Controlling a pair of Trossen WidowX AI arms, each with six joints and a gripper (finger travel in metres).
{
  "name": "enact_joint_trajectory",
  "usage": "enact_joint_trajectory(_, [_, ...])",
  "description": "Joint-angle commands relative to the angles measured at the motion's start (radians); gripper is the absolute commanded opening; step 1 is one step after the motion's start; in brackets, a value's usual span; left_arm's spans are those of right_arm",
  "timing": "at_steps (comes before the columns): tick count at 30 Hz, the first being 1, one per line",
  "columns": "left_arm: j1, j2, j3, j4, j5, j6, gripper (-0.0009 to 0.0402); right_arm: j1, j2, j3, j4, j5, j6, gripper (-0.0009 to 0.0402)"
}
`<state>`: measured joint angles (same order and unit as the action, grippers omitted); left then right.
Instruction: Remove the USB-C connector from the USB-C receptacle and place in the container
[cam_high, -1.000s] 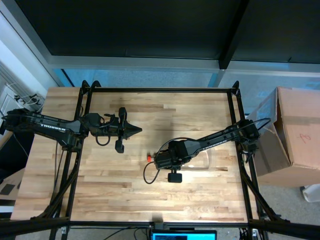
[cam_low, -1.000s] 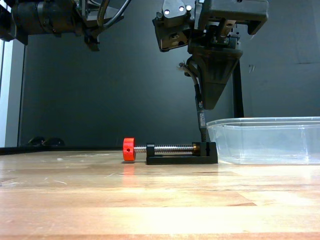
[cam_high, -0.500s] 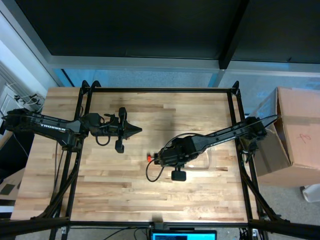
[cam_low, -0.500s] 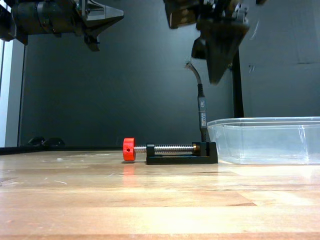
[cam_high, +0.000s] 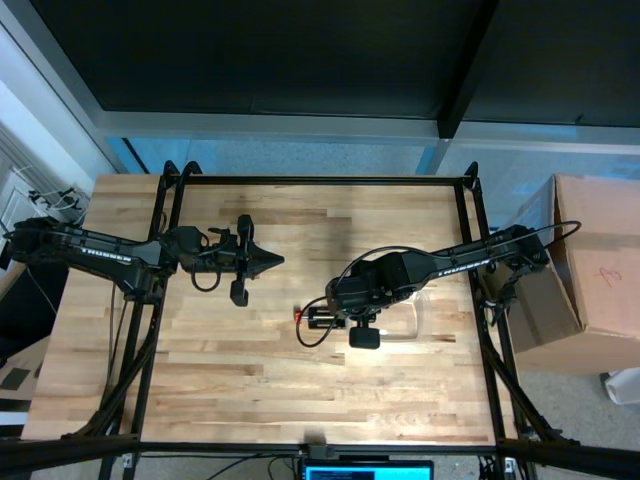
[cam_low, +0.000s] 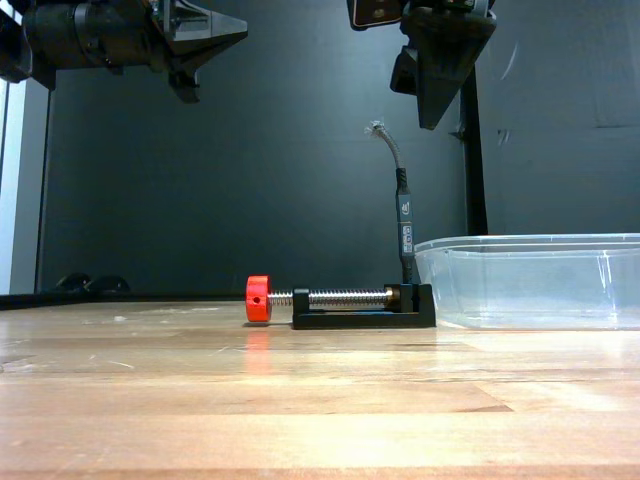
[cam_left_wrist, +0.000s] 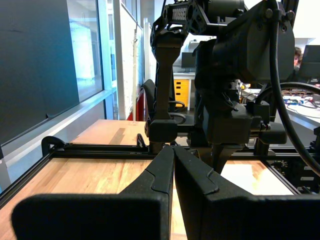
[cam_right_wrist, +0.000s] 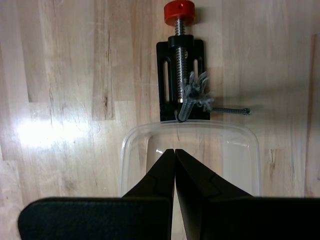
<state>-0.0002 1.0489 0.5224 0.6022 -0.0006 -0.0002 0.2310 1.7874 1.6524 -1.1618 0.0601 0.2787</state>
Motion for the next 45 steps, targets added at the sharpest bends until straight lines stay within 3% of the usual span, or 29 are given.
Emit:
enact_joint_trajectory(1, [0.000,0.000,0.000,0.000,0.000,0.000,0.0000,-0.001,0.002,0.000,0.001,0.001,-0.005,0.0004])
enact_joint_trajectory(7, [0.000,0.000,0.000,0.000,0.000,0.000,0.0000,-0.001,0.008,0.000,0.003,0.054,-0.007,0.0072])
enact_joint_trajectory(14, [0.000,0.000,0.000,0.000,0.000,0.000,0.0000,-0.002,0.044,0.000,0.010,0.053,-0.023,0.0150])
enact_joint_trajectory(19, [0.000,0.000,0.000,0.000,0.000,0.000,0.0000,-0.002,0.064,-0.004,0.027,0.053,-0.035,0.0174])
enact_joint_trajectory(34, [0.000,0.000,0.000,0.000,0.000,0.000,0.0000,-0.003,0.160,-0.014,0.095,0.053,-0.052,0.0174])
enact_joint_trajectory(45, [0.000,0.000,0.000,0.000,0.000,0.000,0.0000,-0.003,0.156,-0.014,0.090,0.053,-0.053,0.0097])
